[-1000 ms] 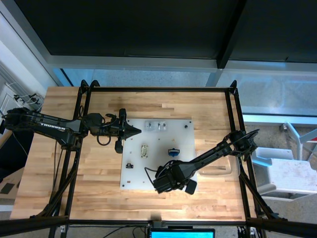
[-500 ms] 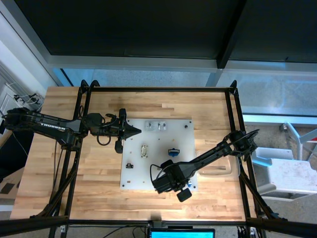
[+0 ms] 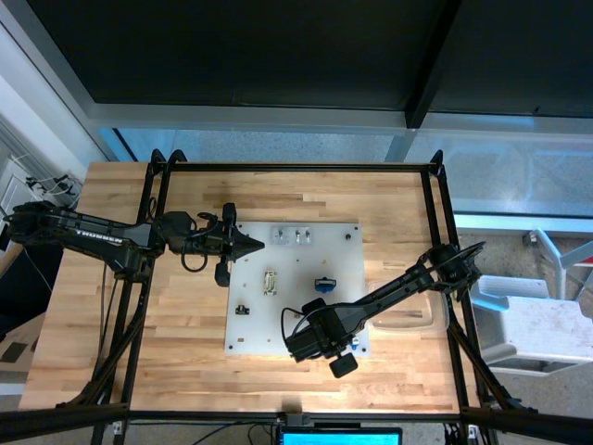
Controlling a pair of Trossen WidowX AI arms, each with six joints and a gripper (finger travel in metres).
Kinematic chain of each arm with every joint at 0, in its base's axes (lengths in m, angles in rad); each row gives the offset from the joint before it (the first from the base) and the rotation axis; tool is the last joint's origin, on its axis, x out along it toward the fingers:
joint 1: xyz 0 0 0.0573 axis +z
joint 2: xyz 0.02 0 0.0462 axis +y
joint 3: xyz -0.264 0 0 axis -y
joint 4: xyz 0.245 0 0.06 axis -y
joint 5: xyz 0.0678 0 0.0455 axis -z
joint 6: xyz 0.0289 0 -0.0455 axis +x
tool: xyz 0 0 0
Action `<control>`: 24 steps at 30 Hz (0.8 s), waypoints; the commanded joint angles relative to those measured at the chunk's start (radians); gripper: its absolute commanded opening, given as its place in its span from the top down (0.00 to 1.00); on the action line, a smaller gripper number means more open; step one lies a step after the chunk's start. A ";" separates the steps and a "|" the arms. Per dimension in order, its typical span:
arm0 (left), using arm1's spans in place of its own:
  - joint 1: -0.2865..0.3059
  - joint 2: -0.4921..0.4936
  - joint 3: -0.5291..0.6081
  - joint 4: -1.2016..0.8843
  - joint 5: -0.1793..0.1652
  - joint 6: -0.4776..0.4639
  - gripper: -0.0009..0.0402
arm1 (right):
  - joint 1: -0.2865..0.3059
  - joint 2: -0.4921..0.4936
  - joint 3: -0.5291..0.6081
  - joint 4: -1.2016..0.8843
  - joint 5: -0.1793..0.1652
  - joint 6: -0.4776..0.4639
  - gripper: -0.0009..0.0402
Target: Pick the M12 fastener and fasten on the M12 threads
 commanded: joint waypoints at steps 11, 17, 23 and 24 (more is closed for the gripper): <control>0.000 0.000 0.000 0.000 0.000 0.000 0.98 | 0.000 0.000 0.000 0.005 -0.001 -0.002 0.92; 0.000 0.000 0.000 0.000 0.000 0.000 0.98 | 0.000 0.000 0.000 0.002 -0.001 -0.002 0.92; 0.000 0.000 0.000 0.000 0.000 0.000 0.98 | 0.000 -0.002 0.000 0.005 -0.005 -0.002 0.90; 0.000 0.000 0.000 0.000 0.000 0.000 0.98 | 0.000 -0.002 0.000 0.005 -0.006 -0.002 0.89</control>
